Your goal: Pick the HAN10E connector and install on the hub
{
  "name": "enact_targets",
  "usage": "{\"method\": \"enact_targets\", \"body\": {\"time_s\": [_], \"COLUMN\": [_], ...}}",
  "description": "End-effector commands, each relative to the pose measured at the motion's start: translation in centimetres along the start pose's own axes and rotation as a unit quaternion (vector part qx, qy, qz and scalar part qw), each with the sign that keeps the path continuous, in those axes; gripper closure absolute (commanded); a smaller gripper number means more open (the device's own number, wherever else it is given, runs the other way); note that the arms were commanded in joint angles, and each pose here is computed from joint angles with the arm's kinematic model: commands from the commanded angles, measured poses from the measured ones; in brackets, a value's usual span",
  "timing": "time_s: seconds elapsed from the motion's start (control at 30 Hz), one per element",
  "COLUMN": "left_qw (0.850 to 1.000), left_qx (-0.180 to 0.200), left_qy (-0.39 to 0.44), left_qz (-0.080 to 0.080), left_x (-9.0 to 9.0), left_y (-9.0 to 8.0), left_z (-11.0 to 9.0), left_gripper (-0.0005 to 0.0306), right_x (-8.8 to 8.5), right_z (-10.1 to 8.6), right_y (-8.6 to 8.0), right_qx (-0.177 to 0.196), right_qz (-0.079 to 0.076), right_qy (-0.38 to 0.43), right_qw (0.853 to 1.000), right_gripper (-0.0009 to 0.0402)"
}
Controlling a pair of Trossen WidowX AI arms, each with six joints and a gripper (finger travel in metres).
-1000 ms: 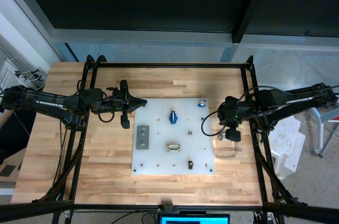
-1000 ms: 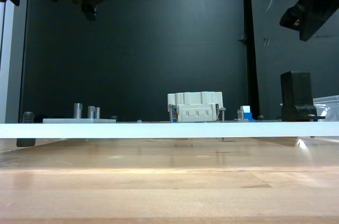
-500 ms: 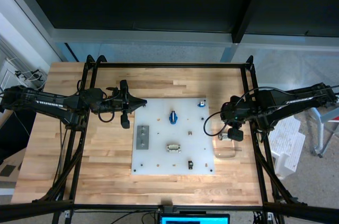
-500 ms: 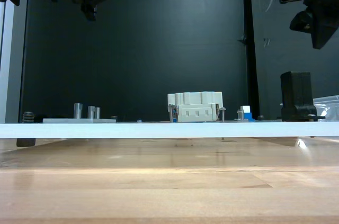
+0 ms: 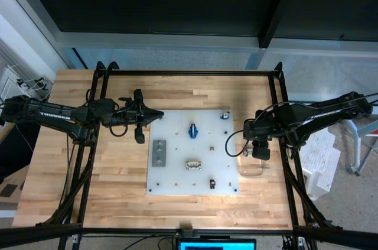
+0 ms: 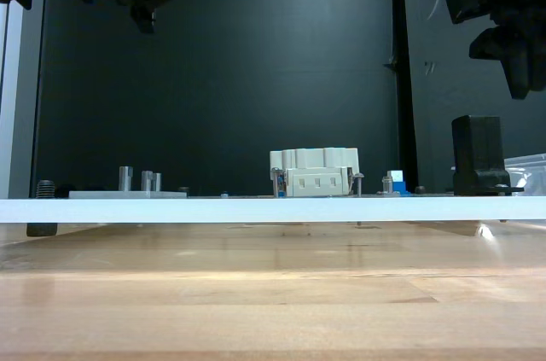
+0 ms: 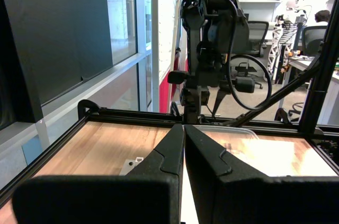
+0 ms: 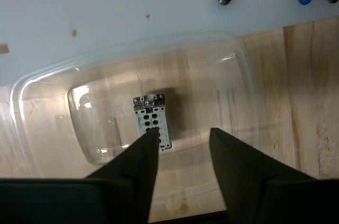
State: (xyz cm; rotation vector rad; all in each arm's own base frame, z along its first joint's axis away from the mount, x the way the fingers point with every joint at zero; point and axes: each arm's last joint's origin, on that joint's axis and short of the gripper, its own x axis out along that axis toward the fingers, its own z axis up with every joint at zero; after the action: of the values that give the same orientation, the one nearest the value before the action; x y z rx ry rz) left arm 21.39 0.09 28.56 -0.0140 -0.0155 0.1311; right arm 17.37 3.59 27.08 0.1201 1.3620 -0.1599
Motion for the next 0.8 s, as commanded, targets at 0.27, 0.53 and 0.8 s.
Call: {"method": "enact_targets", "body": {"time_s": [0.27,0.53,0.8], "left_qw": [1.000,1.000,1.000], "left_qx": [0.000,0.000,0.000], "left_qy": [0.000,0.000,0.000], "left_qz": [0.000,0.000,0.000], "left_x": [0.0,0.0,0.0], "left_y": [0.0,0.0,0.0], "left_z": [0.0,0.0,0.0], "left_gripper": [0.0300,0.0300,0.0300], "right_x": [1.0,2.0,2.8], "right_z": [-0.1,-0.7,-1.4], "right_y": [1.0,1.3,1.8], "right_qx": [-0.012,-0.007,-0.016], "right_qz": [-0.013,-0.035,-0.036], "right_qy": [0.027,0.029,0.034], "right_qw": [0.999,0.999,0.999], "right_gripper": [0.0135,0.0096,0.0096]}}
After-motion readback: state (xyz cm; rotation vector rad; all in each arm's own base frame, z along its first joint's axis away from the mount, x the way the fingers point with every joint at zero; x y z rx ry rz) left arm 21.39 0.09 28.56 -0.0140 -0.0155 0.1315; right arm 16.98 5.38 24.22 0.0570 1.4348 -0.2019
